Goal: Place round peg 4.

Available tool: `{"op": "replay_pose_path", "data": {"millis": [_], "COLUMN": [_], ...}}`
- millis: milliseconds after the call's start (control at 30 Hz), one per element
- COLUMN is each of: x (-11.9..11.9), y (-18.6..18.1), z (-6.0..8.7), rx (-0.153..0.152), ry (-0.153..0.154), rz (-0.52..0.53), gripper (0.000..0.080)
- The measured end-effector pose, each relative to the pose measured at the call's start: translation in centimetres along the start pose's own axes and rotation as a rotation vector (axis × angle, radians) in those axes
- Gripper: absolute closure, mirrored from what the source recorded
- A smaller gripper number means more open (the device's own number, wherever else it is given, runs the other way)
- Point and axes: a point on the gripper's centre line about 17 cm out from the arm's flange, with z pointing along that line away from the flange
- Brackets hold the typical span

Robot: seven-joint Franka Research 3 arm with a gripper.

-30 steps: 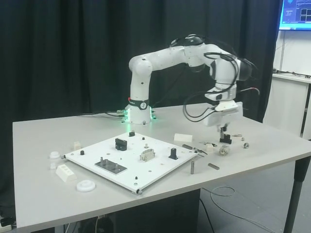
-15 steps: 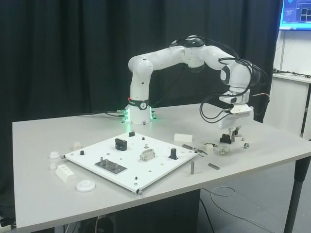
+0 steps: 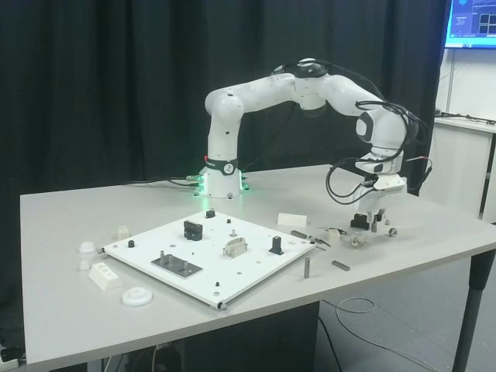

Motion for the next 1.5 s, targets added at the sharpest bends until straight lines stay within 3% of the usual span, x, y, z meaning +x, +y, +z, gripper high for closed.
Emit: {"op": "replay_pose_path", "data": {"millis": [433,500,533,833,867,1133,1500], "x": [0.6,0.7,0.8,0.8,0.8,0.1,-0.1], "y": [0.3,0.4,0.5,0.6,0.6,0.6,0.6], "z": [1.2,1.2,1.2,0.1,-0.2,-2.3,-4.5], "rx": [0.008,0.005,0.004,-0.007,-0.007,0.001,0.008], "ry": [-0.023,-0.024,-0.024,-0.048,-0.052,-0.083,-0.093], "rz": [0.026,0.032,0.033,0.037,0.037,0.037,0.038], "gripper": [0.0652,0.0652,0.0544,0.0544,0.0035,0.0010,0.0003]}}
